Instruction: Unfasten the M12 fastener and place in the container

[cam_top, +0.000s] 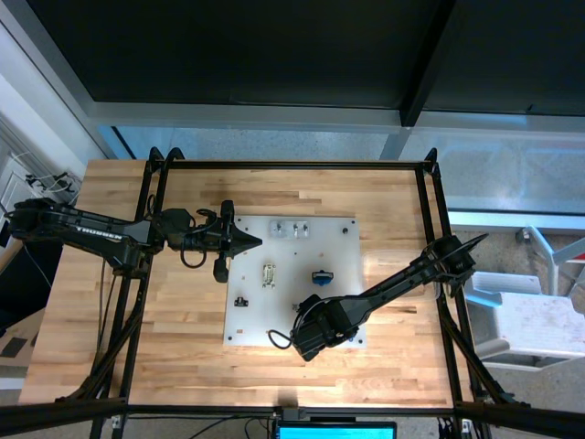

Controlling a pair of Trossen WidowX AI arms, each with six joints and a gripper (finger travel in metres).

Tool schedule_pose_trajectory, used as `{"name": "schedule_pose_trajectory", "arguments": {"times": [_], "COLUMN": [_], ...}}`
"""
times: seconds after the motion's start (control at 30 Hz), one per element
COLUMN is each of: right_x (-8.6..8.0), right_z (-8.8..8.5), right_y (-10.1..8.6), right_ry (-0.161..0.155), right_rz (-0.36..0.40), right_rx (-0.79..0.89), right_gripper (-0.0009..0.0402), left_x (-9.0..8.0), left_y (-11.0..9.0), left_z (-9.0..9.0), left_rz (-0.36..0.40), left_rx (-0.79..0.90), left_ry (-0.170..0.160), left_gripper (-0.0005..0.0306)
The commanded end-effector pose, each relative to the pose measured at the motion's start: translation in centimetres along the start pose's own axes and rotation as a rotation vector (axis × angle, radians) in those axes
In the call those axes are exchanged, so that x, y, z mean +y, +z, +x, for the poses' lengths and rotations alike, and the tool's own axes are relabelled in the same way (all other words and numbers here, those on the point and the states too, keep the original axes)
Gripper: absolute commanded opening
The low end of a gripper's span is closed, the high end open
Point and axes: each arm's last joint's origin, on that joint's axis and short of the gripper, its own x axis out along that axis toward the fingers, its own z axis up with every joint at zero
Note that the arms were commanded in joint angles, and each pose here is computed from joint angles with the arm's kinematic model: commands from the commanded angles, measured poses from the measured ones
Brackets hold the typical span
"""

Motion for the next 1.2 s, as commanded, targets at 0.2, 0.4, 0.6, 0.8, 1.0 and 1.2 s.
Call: {"name": "schedule_pose_trajectory", "arguments": {"times": [0.2,0.4,0.6,0.8,1.0,1.2], "right_x": [0.01,0.01,-0.03,-0.15,-0.14,-0.14], "right_z": [0.02,0.03,0.06,0.24,0.24,0.24], "right_y": [0.00,0.00,-0.01,0.02,0.03,0.05], "right_ry": [0.002,0.002,-0.001,-0.006,-0.005,-0.004], "right_rz": [-0.011,-0.010,-0.011,-0.018,-0.030,-0.045], "right_rx": [0.001,0.001,0.001,0.001,0.000,0.000], "right_gripper": [0.0086,0.0141,0.0160,0.0136,0.0099,0.0055], "left_x": [0.01,0.00,0.00,0.00,0.00,0.01], "left_y": [-0.01,-0.01,-0.01,-0.01,-0.01,-0.01], "left_z": [0.01,0.01,0.01,0.01,0.01,0.01], "left_rz": [0.000,0.000,0.000,0.000,0.000,0.000], "left_rx": [0.000,0.000,0.000,0.000,0.000,0.000], "left_ry": [0.000,0.000,0.000,0.000,0.000,0.000], "left_gripper": [0.0000,0.0000,0.0000,0.0000,0.0000,0.0000]}}
